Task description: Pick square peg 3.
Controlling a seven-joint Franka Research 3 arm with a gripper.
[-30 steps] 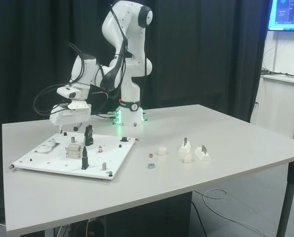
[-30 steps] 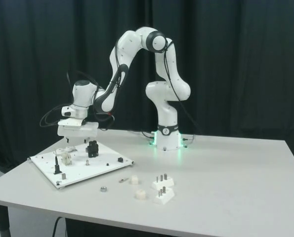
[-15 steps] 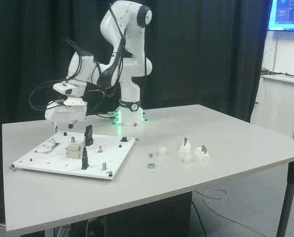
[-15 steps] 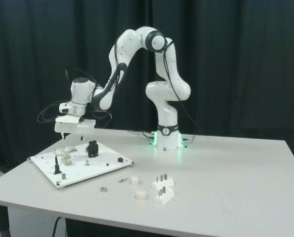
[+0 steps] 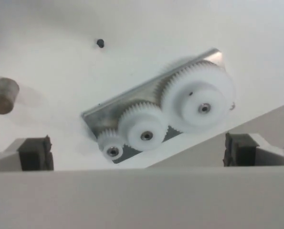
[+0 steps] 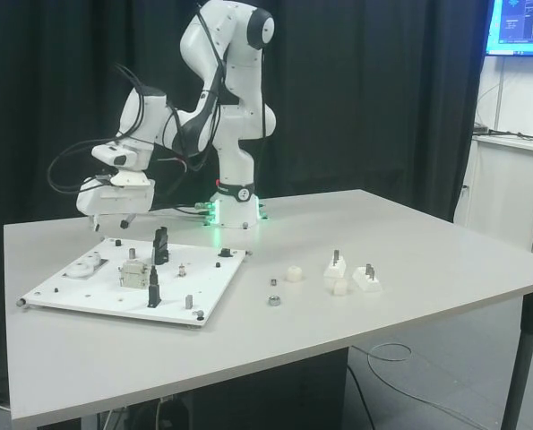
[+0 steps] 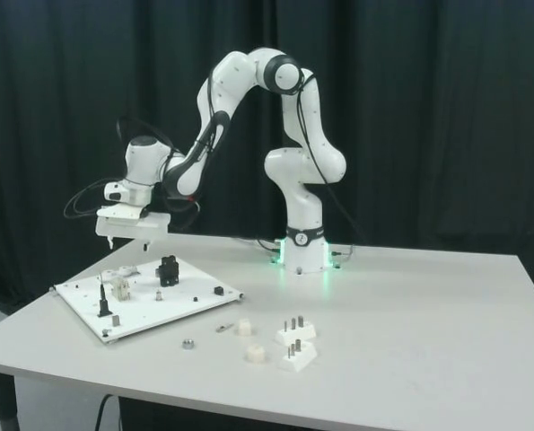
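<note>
Square peg 3 (unclear which) stands apart from jaws spread above gears (image 5: 180,109).

The white robot arm of rounded, glossy segments (image 7: 293,135) has black rings at its joints. Its round base (image 6: 234,208) carries a black band with small markings and shines green light at the foot. Black cables (image 7: 87,197) hang in loops from the wrist part and run along the forearm. The flat white gripper body (image 6: 116,195) is wide and box-shaped. In the wrist view, two grey fingers with black ribbed pads (image 5: 34,153) are seen.
</note>
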